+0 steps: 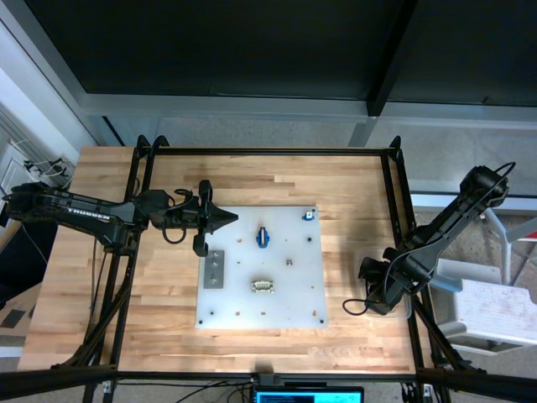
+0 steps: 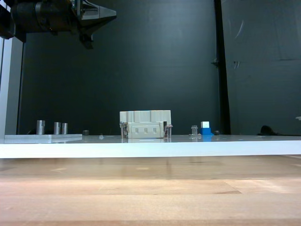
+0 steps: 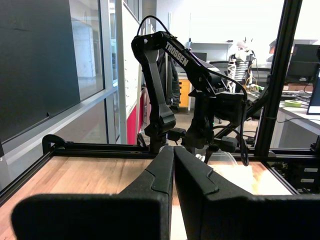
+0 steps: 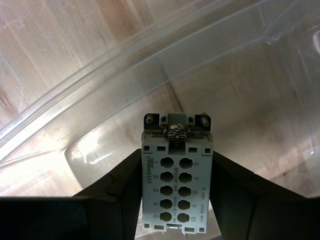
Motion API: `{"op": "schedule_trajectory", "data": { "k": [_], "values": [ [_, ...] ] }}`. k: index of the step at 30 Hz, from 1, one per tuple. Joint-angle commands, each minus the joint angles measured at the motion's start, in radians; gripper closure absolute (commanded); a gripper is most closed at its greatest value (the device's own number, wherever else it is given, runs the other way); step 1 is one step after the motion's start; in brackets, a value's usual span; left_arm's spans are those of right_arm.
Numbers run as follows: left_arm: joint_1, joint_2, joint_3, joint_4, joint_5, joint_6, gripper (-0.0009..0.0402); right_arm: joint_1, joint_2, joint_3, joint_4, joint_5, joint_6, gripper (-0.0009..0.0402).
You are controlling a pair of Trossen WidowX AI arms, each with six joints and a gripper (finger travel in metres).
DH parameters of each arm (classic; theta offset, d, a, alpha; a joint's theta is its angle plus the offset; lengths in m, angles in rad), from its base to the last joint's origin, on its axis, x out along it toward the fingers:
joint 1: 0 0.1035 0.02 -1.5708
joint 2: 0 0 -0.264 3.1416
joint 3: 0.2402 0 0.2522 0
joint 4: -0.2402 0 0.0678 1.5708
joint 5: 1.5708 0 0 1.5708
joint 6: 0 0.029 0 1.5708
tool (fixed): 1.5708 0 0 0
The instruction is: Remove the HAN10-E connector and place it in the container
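Counter: pale wood strips, satin sheen. Board: white, matt, smooth. Container: clear glossy plastic with glare.

HAN10-E connector: grey-beige matt plastic with a metal screw, clamped in the matt black right end effector over the container.

Left end effector, above the board's far-left edge, tips pressed together: same matt black.

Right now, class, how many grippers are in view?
2. The left gripper, shut, hovers above the white board's far-left corner; the right gripper holds the HAN10-E connector over the container, right of the board.
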Motion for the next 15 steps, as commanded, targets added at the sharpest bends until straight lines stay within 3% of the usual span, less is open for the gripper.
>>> {"op": "schedule_trajectory", "data": {
  "k": [1,15],
  "values": [
    [0.0,0.0,0.0,0.0,0.0,0.0,0.0393,0.0,0.001,0.001,0.002,-0.001,-0.002,0.0369],
    [0.0,0.0,0.0,0.0,0.0,0.0,0.0393,0.002,0.001,0.001,0.004,-0.001,-0.002,0.0221]
  ]
}}
